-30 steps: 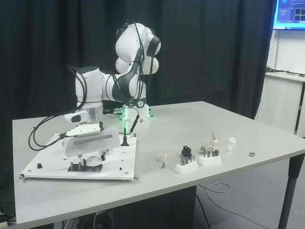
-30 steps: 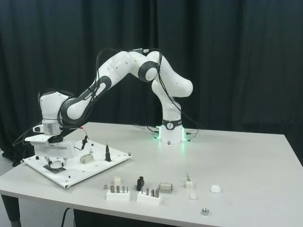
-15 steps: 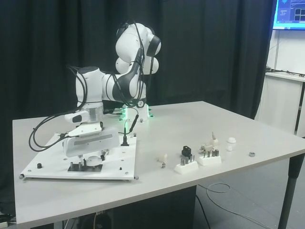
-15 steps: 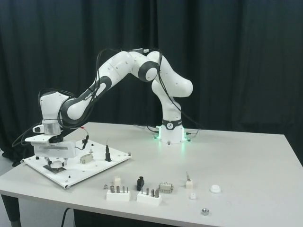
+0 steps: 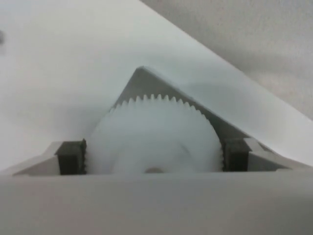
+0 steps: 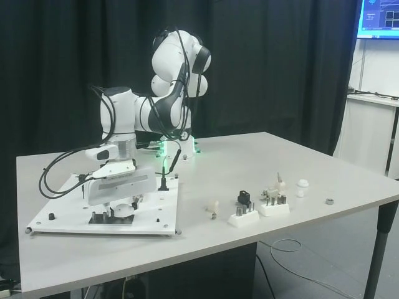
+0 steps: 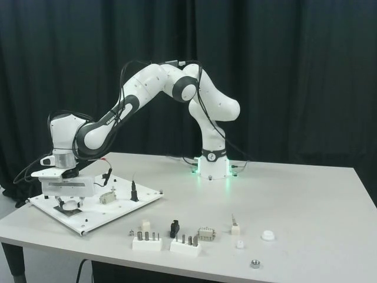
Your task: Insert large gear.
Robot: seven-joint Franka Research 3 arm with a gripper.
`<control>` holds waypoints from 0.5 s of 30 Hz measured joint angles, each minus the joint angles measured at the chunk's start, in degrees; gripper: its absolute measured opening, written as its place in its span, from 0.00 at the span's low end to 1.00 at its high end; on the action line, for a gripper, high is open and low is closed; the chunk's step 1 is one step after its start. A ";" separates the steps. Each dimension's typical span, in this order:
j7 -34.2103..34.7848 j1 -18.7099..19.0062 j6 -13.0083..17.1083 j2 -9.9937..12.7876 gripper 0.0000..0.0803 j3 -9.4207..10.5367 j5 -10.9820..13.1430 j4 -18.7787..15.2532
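The gripper (image 5: pixel 152 157) clamps the white large gear (image 5: pixel 154 137) between its two black fingers (image 5: pixel 71 157), holding it low over the white board (image 6: pixel 68 212). The board lies at the table's (image 7: pixel 306 200) end farthest from the arm's base.

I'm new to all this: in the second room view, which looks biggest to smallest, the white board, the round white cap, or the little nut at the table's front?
1. white board
2. round white cap
3. nut, though it sits nearer the camera.
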 joint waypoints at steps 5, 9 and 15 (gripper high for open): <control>-0.34 0.36 0.20 0.01 0.74 0.01 0.00 0.00; -0.34 0.66 0.55 0.07 0.74 0.01 0.00 0.00; -0.34 0.78 0.78 0.13 0.74 -0.07 -0.03 -0.03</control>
